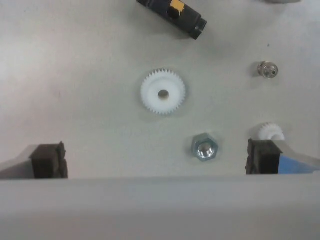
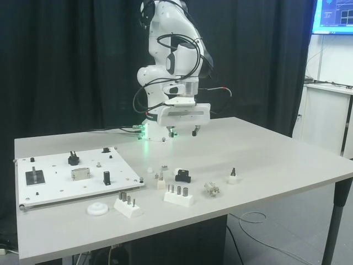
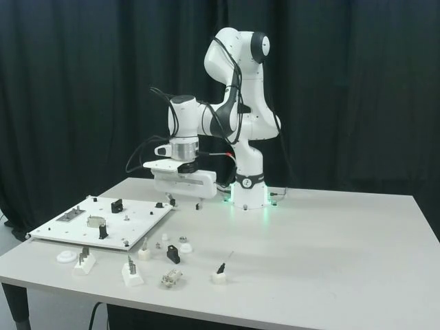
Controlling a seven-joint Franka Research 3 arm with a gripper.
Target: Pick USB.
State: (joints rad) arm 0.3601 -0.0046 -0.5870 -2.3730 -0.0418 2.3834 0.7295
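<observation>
A black block-shaped plug with a metal insert, which I take for the USB (image 1: pixel 172 15), lies on the grey table. It shows in the room views as a small black part (image 2: pixel 182 176) (image 3: pixel 172 254) among loose pieces near the table's front. My gripper (image 1: pixel 155 160) (image 2: pixel 183 132) (image 3: pixel 185 203) hangs well above the table, behind these pieces. Its black fingertips (image 1: pixel 47 161) stand wide apart with nothing between them. The USB is not between the fingers.
Under the gripper lie a white gear (image 1: pixel 163 92), a metal nut (image 1: pixel 205 147), a smaller white gear (image 1: pixel 271 131) and a small clear part (image 1: pixel 267 70). A white board (image 2: pixel 55 185) with mounted parts lies at one side. White pin blocks (image 2: pixel 177 194) (image 2: pixel 128 204) stand near the front edge.
</observation>
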